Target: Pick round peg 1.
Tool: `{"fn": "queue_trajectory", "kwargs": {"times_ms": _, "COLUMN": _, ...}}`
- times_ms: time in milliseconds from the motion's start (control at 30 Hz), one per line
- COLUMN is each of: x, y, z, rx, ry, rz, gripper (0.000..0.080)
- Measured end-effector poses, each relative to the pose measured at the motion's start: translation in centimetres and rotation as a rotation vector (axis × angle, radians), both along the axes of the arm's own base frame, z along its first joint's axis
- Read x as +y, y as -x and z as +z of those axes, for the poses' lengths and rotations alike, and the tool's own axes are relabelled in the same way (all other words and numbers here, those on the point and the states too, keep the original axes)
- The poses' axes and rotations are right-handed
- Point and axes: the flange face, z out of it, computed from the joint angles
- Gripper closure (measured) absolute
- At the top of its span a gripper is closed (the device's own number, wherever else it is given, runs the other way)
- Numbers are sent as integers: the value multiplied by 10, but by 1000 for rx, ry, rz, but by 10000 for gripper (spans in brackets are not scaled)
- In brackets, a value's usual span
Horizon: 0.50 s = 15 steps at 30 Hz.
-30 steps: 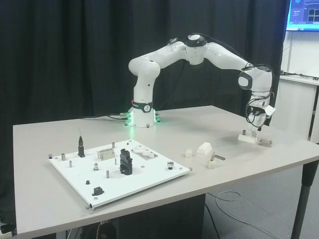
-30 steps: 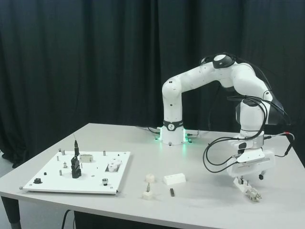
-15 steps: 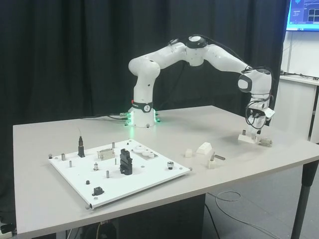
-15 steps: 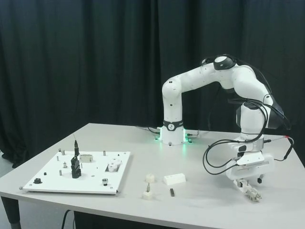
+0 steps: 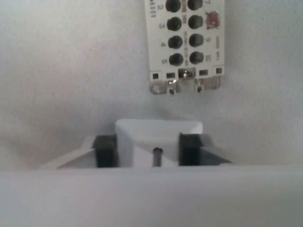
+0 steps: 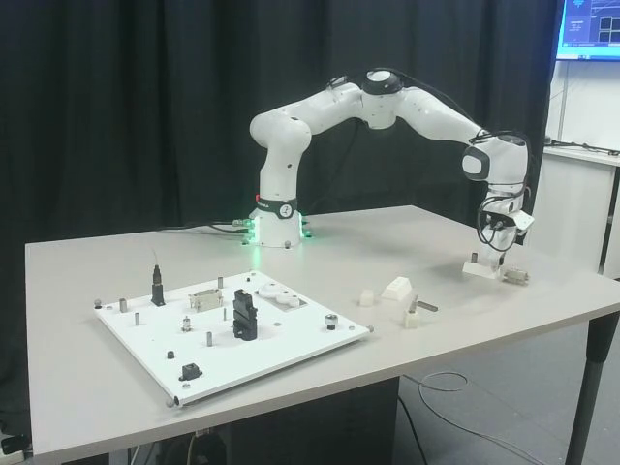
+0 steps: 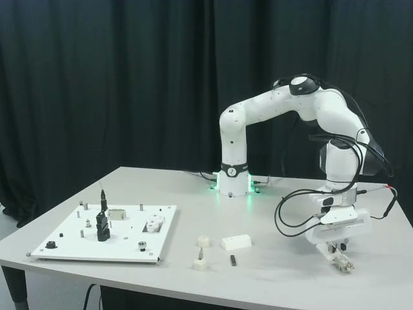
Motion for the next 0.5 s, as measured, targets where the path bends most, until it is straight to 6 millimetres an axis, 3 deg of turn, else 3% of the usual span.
{"fn": "queue_trajectory", "kwargs": {"times_ms": 133, "x": 0, "y": 0, "z": 0, "rx": 1, "ry": 4, "rz": 2, "gripper": 504}}
{"fn": "queue_trajectory", "kwargs": {"times_ms": 167, "x": 0, "y": 0, "z": 0, "rx": 1, "ry": 4, "rz": 2, "gripper": 666}}
{"fn": "queue_trajectory", "kwargs": {"times_ms": 333, "x": 0, "y": 0, "z": 0, "rx": 3, "ry": 6, "rz": 3, "gripper": 666}}
{"fn": "queue_trajectory", "kwargs": {"times_ms": 367, "x": -1, "y": 0, "z": 0, "rx": 3, "ry": 7, "rz": 3, "gripper": 777}}
{"fn": "queue_trajectory", "kwargs": {"times_ms": 500, "x": 0, "y": 0, "z": 0, "rx": 4, "ry": 7, "rz": 3, "gripper": 777}}
